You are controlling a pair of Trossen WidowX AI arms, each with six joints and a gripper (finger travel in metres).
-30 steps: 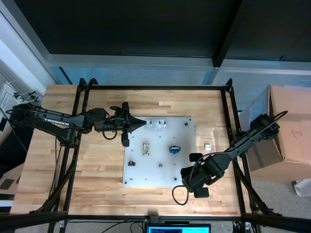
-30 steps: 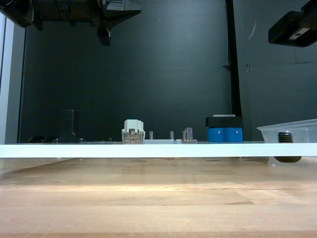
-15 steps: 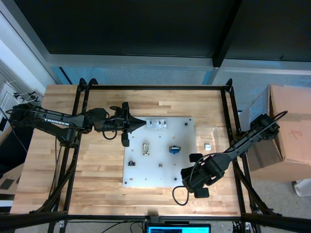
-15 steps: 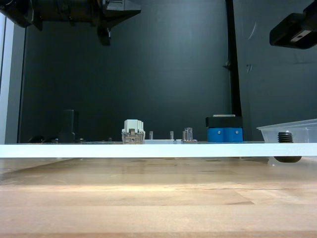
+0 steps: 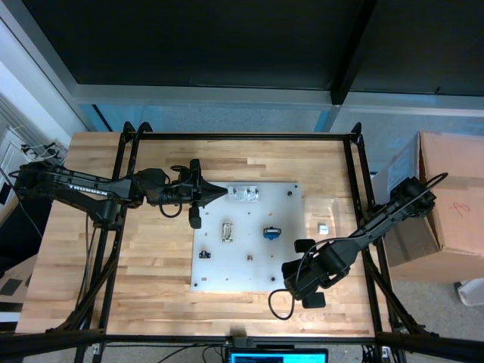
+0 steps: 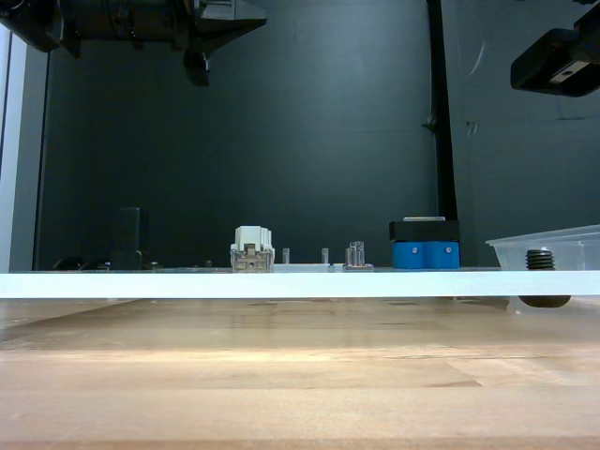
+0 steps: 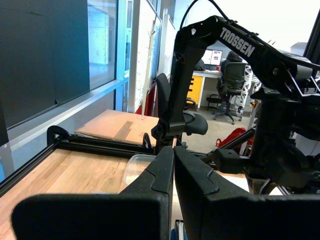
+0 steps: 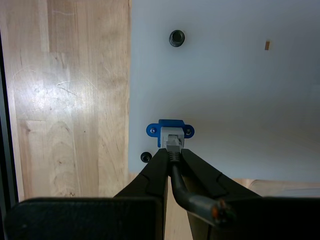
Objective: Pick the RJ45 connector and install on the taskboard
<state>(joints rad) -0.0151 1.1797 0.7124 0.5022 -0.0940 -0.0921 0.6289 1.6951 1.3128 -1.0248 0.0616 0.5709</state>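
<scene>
1. Wooden surface carries all items. A black frame runs round it, and a cardboard box stands beyond its right edge.
2. At the middle of the surface we see the white taskboard, lying flat.
3. The left arm reaches in from the left edge. The left gripper hangs over the far left part of the taskboard, and in the low view it is well above it. Its jaws are closed, with nothing between them.
4. The right arm reaches in diagonally from the right edge. The right gripper is over the near right corner of the taskboard. Its jaws are closed on the black cable just behind the plug of the RJ45 connector.
5. A clear tray sits just beside the right edge of the taskboard and holds a small white item.
6. A blue block with a black top stands on the taskboard, with a white housing to its left, apart from it.
7. The RJ45 connector is held at the tips of the right jaws and points along them towards the taskboard. In the right wrist view its tip lies over a blue flange fixed near a corner hole. We cannot tell whether the plug is seated, part-way in, or clear above the flange.
</scene>
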